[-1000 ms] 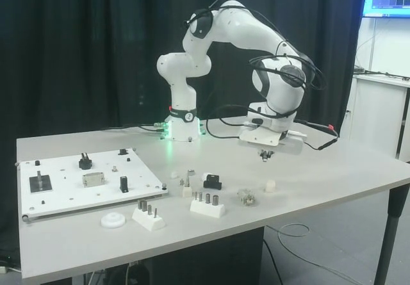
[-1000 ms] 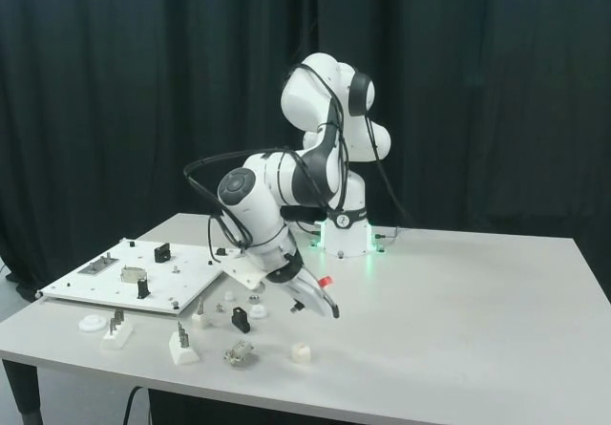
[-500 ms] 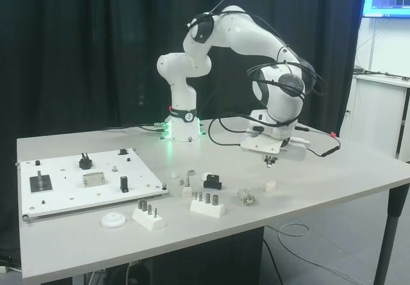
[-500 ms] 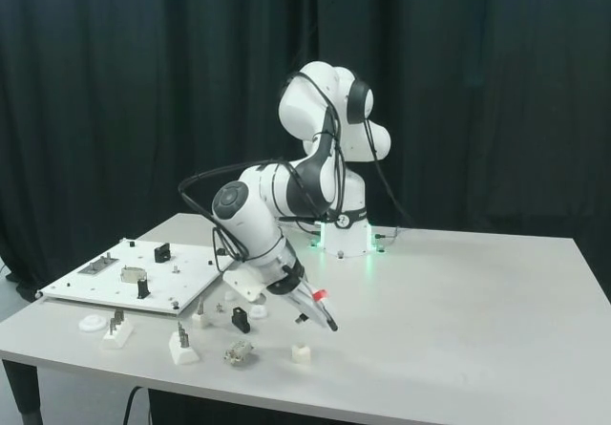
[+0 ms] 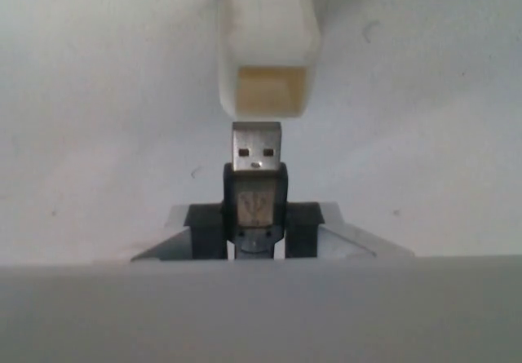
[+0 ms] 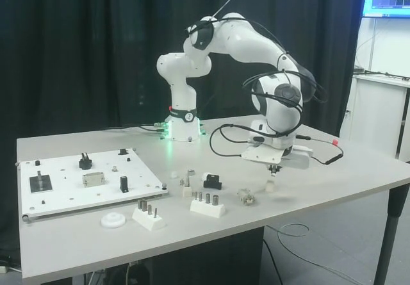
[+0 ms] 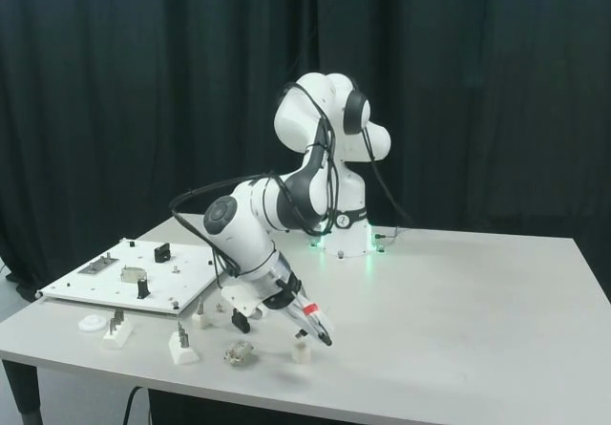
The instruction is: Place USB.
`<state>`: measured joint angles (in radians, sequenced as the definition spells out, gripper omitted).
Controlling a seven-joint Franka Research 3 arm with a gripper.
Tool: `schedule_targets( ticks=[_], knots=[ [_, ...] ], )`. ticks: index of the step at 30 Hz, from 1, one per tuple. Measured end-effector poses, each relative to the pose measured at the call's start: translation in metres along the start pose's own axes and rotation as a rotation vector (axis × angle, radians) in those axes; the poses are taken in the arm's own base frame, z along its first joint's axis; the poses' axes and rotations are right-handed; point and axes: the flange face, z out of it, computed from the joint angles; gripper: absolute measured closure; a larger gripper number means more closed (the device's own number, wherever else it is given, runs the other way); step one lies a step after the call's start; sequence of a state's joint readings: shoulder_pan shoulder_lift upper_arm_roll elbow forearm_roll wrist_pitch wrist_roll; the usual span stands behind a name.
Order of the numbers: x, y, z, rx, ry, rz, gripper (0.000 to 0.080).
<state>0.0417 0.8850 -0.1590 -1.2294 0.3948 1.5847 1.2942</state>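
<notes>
In the wrist view my gripper (image 5: pixel 256 220) is shut on a USB plug (image 5: pixel 257 179) with a black body and a grey metal tip. The tip hangs just short of the open slot of a small white holder block (image 5: pixel 267 53) on the grey table. From the first room view the gripper (image 6: pixel 273 168) hovers right above that white block (image 6: pixel 271 184) near the table's front right. The second room view shows the gripper (image 7: pixel 304 337) just over the block (image 7: pixel 302 351).
A white board (image 6: pixel 86 179) with black and grey fittings lies at the left. Between it and the block stand white peg holders (image 6: pixel 207 203), a black part (image 6: pixel 212 182), a grey connector (image 6: pixel 246 197) and a white gear (image 6: pixel 112 219). A cable loops from the wrist.
The arm has swung toward the table's front and come down, bringing the gripper with the USB plug from above the table's middle to just over the white block.
</notes>
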Motion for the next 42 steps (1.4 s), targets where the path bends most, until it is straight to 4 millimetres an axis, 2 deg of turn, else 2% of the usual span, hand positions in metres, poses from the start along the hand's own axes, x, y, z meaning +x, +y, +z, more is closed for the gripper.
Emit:
schedule_targets(
  ticks=[8, 21, 42],
  knots=[
    [0.005, -0.001, 0.003, -0.009, -0.023, 0.008, 0.0654],
    [-0.002, -0.001, 0.014, -0.044, -0.052, 0.004, 0.0654],
    [0.006, -0.004, 0.021, -0.055, -0.041, 0.013, 0.0654]
  ],
)
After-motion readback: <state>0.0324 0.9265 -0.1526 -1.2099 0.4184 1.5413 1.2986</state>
